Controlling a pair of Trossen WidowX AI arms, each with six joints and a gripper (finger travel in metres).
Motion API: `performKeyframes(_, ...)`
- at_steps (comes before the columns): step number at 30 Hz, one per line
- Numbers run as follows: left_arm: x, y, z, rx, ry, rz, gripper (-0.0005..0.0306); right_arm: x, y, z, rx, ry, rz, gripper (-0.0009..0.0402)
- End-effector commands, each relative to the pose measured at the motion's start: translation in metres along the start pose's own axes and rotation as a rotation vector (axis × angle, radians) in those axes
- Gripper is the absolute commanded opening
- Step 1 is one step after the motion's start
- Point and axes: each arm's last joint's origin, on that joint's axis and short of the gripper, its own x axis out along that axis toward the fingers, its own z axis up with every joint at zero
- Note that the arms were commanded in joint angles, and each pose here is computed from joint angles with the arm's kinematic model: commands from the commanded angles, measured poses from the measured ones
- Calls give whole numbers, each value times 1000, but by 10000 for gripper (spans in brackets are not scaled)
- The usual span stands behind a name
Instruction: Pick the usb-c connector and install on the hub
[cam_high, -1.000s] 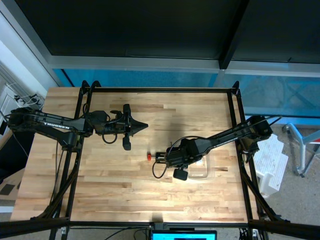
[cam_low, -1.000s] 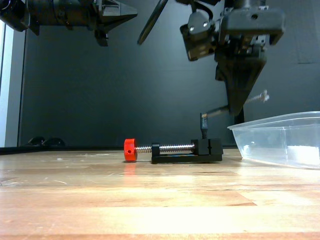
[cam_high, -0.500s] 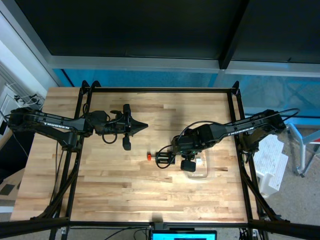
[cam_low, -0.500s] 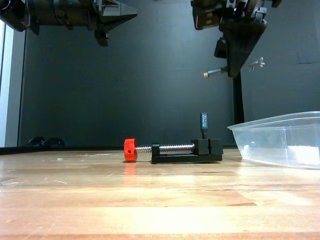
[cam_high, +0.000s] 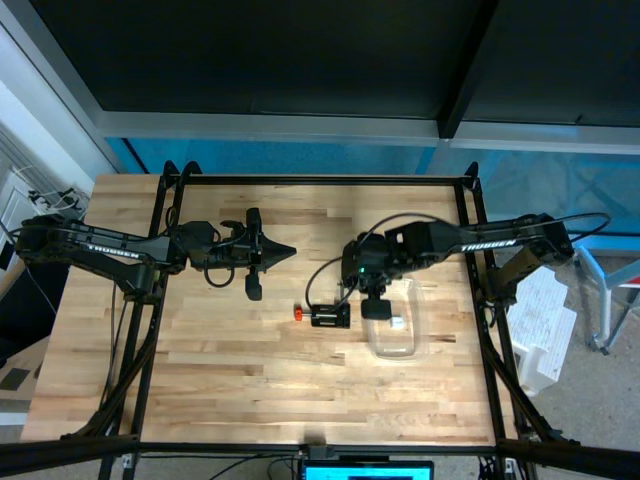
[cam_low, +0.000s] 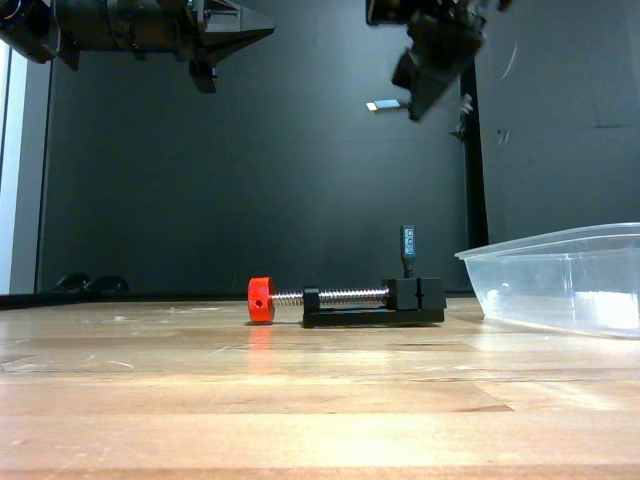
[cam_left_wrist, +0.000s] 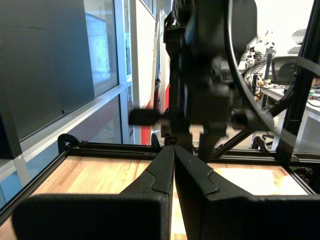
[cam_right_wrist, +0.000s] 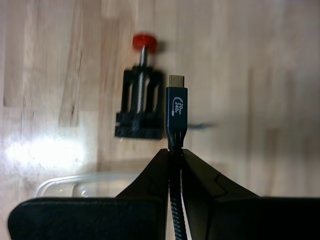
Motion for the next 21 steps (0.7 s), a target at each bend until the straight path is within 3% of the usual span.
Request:
performKeyframes(1,1,0,-2,8,22,0,2,-16,-9,8,-28,-41,-11,0)
performKeyframes(4,3,0,-6,73,46,-2,17,-29,-18,13,-32,-73,-12,0)
performKeyframes(10,7,0,-12,142,68,4,81,-40,-39,17,18,-118,84,0)
performKeyframes(13,7,0,-12,172,69,11,107,-39,-47,17,43,-129,110,0)
performKeyframes(15,7,1,-12,178,71,36,119,-36,-51,19,54,-130,106,0)
performKeyframes(21,9,1,-14,284,81,34,136,-27,-54,28,52,-182,224,0)
